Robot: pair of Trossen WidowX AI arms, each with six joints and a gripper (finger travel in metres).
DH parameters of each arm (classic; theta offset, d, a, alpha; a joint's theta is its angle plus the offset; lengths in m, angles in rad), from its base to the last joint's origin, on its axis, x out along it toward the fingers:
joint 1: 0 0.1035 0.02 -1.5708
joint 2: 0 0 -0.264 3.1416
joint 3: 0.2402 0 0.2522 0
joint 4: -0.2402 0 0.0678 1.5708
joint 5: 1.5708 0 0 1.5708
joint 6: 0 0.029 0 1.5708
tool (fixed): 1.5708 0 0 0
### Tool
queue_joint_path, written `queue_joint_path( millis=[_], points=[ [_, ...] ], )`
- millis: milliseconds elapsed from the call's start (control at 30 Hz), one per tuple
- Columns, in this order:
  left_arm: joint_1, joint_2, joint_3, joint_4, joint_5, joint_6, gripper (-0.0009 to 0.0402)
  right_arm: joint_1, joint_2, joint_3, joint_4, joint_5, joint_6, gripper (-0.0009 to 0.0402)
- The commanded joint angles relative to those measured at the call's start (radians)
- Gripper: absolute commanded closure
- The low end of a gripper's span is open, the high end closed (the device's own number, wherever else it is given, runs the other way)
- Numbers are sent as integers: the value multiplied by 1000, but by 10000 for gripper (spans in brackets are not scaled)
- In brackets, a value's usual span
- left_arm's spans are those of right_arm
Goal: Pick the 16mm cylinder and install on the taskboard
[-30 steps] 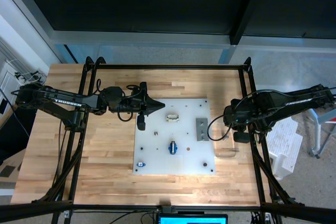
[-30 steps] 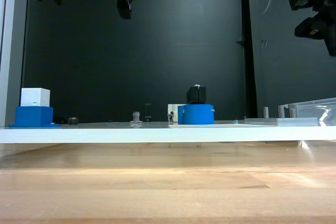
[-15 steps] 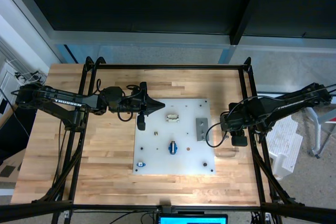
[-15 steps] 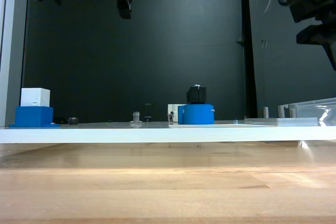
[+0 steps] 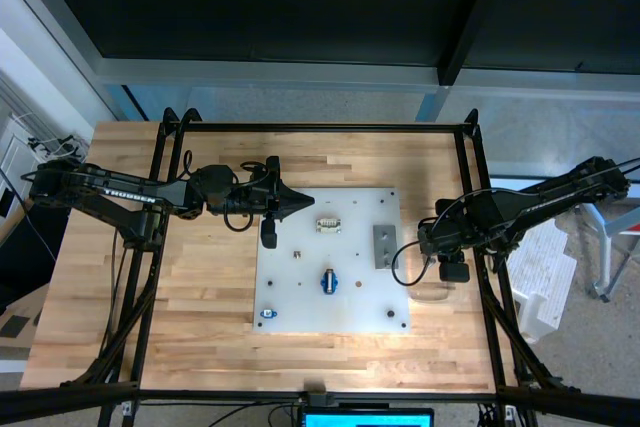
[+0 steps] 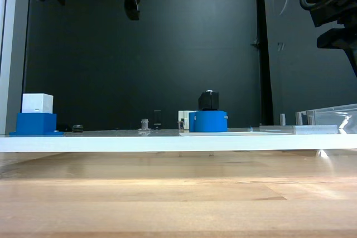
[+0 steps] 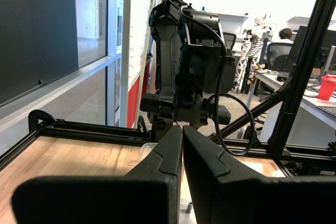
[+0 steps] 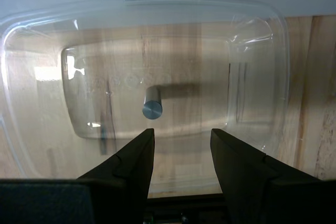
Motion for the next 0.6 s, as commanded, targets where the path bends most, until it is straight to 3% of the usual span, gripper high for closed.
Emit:
queue_joint_path(
  millis=[33,600],
  points=[
    [0,0,0,0,0,0,393,3,0,-5,0,-3,6,246],
    [0,0,0,0,0,0,393,16,0,-63,65,-9,11,246]
  ],
)
